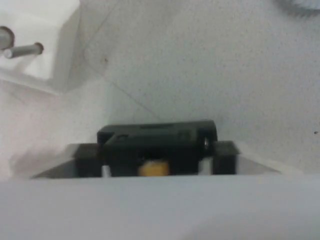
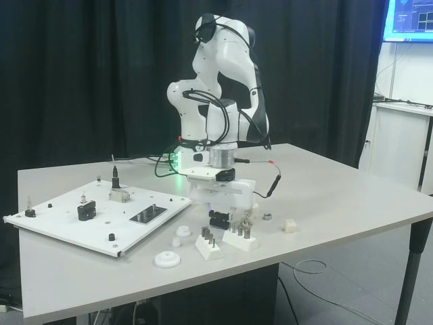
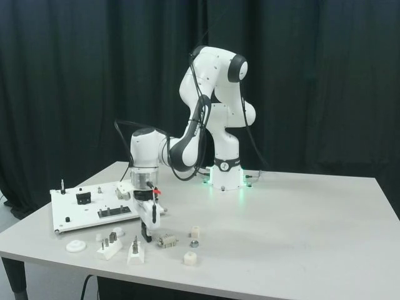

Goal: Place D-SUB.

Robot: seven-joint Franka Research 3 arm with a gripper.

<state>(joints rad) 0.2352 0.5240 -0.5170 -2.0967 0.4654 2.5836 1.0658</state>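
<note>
Gripper (image 3: pixel 146 236) low over table (image 3: pixel 300 212), gripping black D-SUB (image 1: pixel 157 147)

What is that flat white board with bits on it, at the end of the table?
The flat white rectangular board lies on the grey table, one corner near the table's edge. It carries several small black and grey fittings, upright pegs and a dark rectangular plate. The white robot arm stands beside it and does not touch it.

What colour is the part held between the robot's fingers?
Black; the boxy connector part in the hand shows best in the wrist view.
</note>
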